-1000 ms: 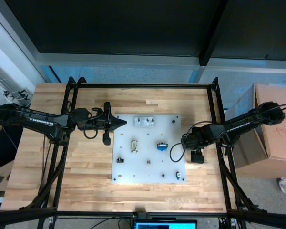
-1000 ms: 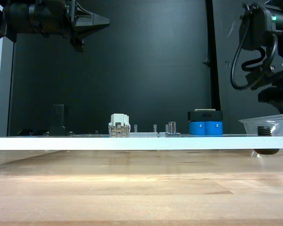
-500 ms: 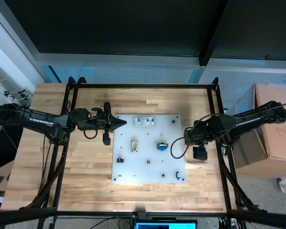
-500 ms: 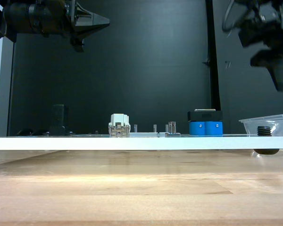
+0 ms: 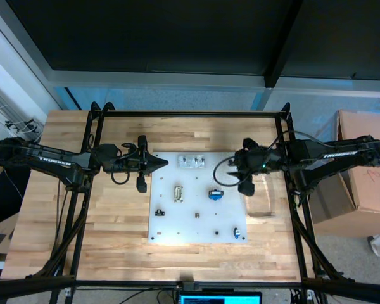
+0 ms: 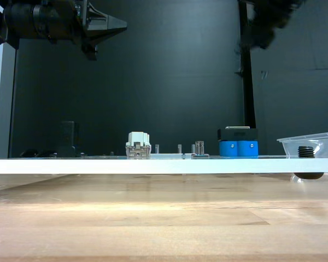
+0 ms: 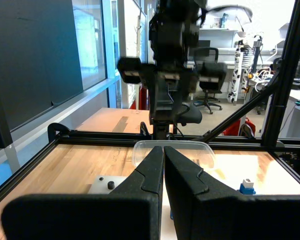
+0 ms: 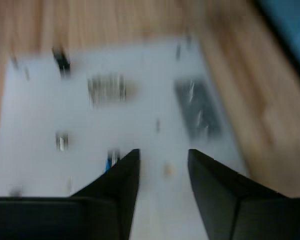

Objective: Unfasten the M12 nut and place it in the container

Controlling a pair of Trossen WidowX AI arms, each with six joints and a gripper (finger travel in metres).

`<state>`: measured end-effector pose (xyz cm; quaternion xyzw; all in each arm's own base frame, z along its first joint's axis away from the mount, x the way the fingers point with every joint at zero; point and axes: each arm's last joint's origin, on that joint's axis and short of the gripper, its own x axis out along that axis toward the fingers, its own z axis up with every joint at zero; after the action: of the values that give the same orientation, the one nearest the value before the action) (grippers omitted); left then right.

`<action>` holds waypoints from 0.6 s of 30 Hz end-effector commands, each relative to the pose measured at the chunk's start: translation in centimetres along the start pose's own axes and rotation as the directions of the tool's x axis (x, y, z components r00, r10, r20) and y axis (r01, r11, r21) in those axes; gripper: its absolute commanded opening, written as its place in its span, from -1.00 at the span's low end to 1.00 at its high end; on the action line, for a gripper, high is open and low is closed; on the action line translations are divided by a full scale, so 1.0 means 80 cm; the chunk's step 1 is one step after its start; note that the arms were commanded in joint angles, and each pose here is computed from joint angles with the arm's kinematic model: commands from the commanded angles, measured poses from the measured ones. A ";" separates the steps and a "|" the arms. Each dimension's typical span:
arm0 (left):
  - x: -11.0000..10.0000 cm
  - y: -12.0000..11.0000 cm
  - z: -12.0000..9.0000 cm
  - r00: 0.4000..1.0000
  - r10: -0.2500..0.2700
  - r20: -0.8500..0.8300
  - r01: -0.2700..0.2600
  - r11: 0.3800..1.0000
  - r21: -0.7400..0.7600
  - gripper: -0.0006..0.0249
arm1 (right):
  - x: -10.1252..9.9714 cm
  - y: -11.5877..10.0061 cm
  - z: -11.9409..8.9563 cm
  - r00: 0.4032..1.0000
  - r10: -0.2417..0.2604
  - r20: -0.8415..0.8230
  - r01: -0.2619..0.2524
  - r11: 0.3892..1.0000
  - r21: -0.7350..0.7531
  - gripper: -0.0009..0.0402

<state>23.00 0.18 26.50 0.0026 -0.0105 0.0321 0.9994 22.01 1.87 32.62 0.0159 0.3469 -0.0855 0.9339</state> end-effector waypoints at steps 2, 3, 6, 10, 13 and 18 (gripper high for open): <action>0.000 0.000 0.000 1.000 0.000 0.000 0.000 1.000 0.000 -0.95 | 0.000 -0.008 0.017 0.975 0.066 0.211 -0.064 0.998 -0.013 -0.68; 0.000 0.000 0.000 1.000 0.000 0.000 0.000 1.000 0.000 -0.95 | 0.001 -0.010 0.020 0.962 0.090 0.258 -0.090 0.996 -0.012 -0.75; 0.000 0.000 0.000 1.000 0.000 0.000 0.000 1.000 0.000 -0.95 | 0.007 -0.014 0.023 0.916 0.128 0.381 -0.131 0.991 -0.019 -0.97; 0.000 0.000 0.000 1.000 0.000 0.000 0.000 1.000 0.000 -0.95 | 0.018 -0.016 0.018 0.852 0.118 0.509 -0.134 0.991 -0.006 -0.92; 0.000 0.000 0.000 1.000 0.000 0.000 0.000 1.000 0.000 -0.95 | 0.029 -0.019 0.008 0.811 0.111 0.574 -0.136 0.991 0.001 -0.96; 0.000 0.000 0.000 1.000 0.000 0.000 0.000 1.000 0.000 -0.95 | 0.047 -0.027 -0.015 0.739 0.161 0.654 -0.189 0.982 -0.028 -0.95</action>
<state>23.00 0.18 26.50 0.0028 -0.0105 0.0321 0.9994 23.75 -0.62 29.87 0.0351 0.0054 -0.0019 0.9994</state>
